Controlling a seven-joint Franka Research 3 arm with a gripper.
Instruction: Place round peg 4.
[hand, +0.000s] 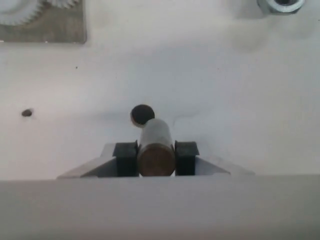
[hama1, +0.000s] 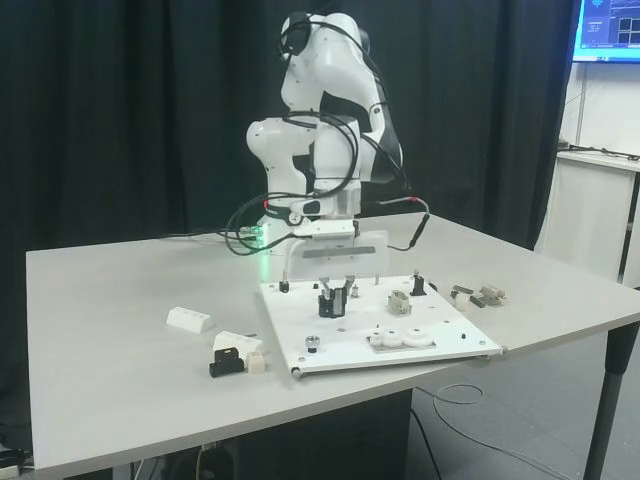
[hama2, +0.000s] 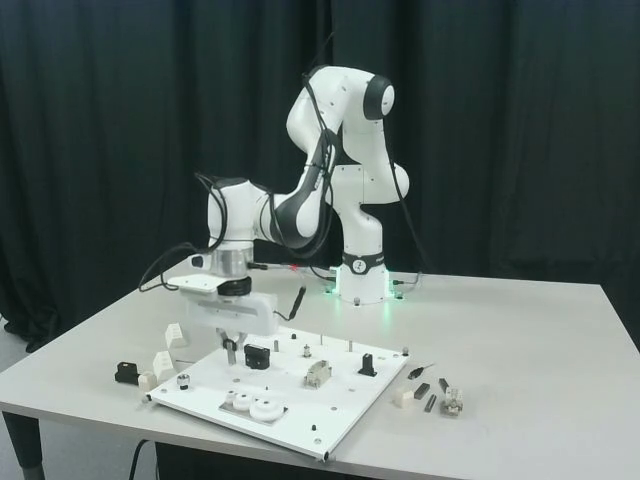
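Note:
My gripper (hand: 156, 159) is shut on the round peg (hand: 155, 146), a short metal cylinder held upright between the black fingers (hand: 125, 158). The peg's lower end hangs just beside a dark round hole (hand: 141, 114) in the white board (hand: 225, 100); whether it touches the board I cannot tell. In the first room view the gripper (hama1: 333, 300) stands low over the middle of the white board (hama1: 290, 335). In the second room view the gripper (hama2: 230, 350) is over the board's left part (hama2: 300, 410).
White gears (hama1: 402, 340) and a nut (hama1: 313, 346) sit near the board's front edge, small fixtures (hama1: 398, 302) to the right. Loose white and black blocks (hama1: 236, 355) lie on the grey table (hama1: 100, 320) left of the board, small parts (hama1: 478, 294) on its right.

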